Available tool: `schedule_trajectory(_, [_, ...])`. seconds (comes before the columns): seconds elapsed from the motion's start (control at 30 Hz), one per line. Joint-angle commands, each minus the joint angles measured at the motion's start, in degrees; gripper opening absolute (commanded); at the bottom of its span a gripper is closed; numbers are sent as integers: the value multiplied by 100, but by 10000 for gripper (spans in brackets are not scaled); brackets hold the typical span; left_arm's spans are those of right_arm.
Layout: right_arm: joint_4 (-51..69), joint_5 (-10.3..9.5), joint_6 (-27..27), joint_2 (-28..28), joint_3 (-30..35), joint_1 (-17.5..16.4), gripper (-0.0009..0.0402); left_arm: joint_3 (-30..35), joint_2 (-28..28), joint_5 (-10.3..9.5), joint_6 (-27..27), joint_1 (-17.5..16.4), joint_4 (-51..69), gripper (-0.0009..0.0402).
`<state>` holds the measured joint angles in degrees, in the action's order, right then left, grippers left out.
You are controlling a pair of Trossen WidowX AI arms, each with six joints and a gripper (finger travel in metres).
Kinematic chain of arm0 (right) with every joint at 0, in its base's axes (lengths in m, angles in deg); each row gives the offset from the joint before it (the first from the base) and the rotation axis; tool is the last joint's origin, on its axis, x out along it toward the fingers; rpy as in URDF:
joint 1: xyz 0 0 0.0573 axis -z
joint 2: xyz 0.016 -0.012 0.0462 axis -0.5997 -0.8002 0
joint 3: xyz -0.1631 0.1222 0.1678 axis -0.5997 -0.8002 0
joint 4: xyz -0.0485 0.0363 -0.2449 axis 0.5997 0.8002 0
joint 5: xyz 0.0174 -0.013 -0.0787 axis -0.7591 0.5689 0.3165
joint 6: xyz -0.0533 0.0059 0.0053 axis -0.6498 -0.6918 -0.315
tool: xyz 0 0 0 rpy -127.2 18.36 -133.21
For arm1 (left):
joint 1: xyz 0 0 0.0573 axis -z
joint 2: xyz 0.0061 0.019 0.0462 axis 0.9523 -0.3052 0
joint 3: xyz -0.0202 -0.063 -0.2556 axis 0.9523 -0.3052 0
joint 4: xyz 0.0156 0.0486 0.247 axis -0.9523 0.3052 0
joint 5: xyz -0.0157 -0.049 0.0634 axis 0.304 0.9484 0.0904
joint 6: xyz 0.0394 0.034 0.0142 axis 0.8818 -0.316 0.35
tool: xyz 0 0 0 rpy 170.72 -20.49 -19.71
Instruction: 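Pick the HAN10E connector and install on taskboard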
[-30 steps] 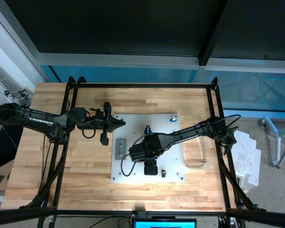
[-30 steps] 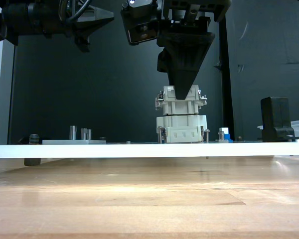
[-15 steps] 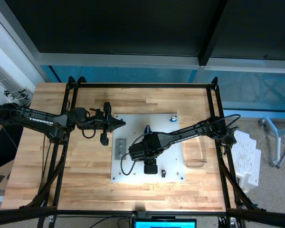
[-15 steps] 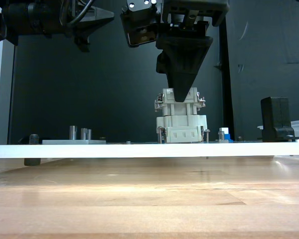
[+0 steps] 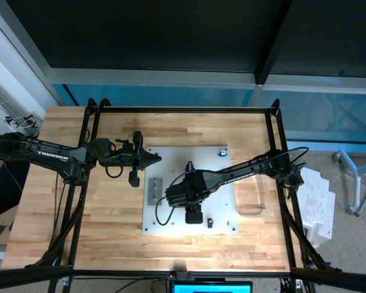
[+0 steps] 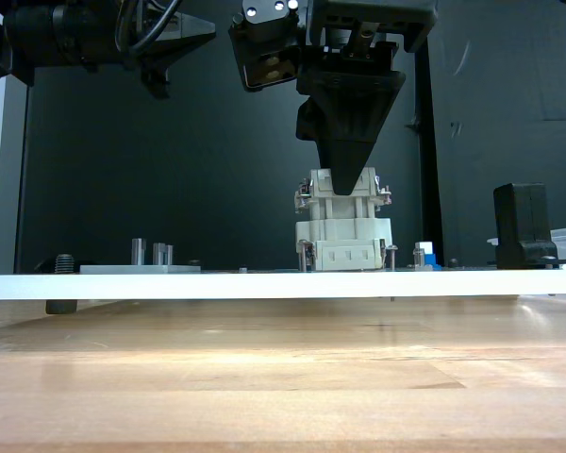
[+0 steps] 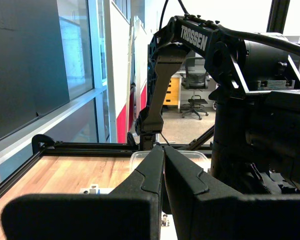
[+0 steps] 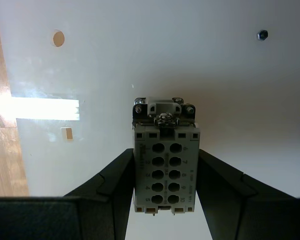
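The beige-grey HAN10E connector (image 8: 165,160) sits between my right gripper's (image 8: 165,172) two black fingers, which are shut on its long sides. In the low view the connector (image 6: 343,200) rests upright on a matching beige socket (image 6: 344,247) mounted on the white taskboard (image 6: 217,285). My right gripper (image 6: 345,185) points straight down over it. From above, that gripper (image 5: 194,215) covers the connector near the middle of the taskboard (image 5: 171,227). My left gripper (image 5: 147,159) hovers off the board's far left corner, its fingers (image 7: 185,175) pressed together, shut on nothing.
On the board stand a grey metal block (image 5: 154,190), a blue part (image 5: 189,166) and a small black part (image 5: 210,223). A clear plastic tray (image 5: 251,201) lies to the board's right. A black frame rail runs around the wooden table (image 5: 61,201).
My right gripper has lowered slightly, bringing the connector down onto the socket. The left arm has not moved.
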<state>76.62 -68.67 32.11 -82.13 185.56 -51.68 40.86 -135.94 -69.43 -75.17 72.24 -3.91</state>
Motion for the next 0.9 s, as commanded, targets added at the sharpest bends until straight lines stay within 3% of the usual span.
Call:
schedule_trajectory(0.03, [-9, 7, -31, 0, 0, -4, 35, 2, -2, 0, 0, 0, 0, 1])
schedule_trajectory(0.9, [-146, 2, -140, -70, -136, -4, 35, 2, -2, 0, 0, -2, 0, 1])
